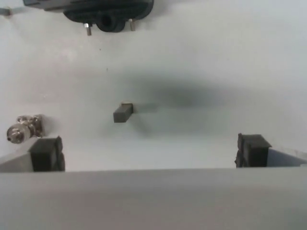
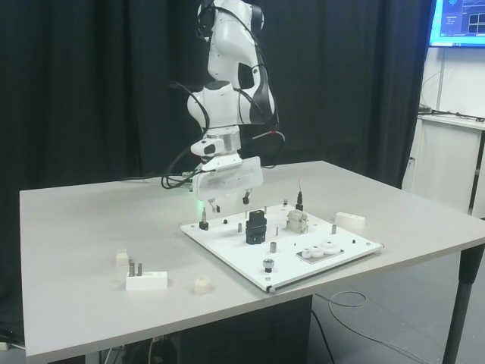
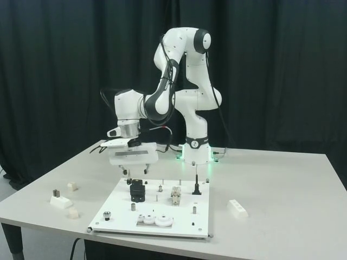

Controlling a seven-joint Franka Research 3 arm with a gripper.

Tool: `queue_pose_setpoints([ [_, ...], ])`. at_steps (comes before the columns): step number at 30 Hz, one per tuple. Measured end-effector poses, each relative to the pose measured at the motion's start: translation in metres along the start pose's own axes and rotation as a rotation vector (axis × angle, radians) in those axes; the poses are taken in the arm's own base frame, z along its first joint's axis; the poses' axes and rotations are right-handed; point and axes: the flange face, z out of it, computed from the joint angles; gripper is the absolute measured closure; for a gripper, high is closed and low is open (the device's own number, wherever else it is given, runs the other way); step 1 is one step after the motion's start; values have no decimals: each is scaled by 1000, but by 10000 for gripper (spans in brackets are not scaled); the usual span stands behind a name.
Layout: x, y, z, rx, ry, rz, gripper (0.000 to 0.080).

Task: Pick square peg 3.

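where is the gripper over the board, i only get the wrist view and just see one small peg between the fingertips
Observer: the gripper hovers above the white board, near its edge on the arm-base side, touching nothing.
Operator: anything tall close by
Observer: a black block stands on the board just beyond the gripper, toward the board's middle.
Operator: more pegs anywhere
Observer: a white holder with pegs standing in it sits on the grey table, off the board.
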Motion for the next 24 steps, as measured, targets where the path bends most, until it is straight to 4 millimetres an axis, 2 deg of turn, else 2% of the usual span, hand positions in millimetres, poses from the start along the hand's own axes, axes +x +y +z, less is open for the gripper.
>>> queue_pose_setpoints([
  [24,9,1,-18,-2,4,27,3],
])
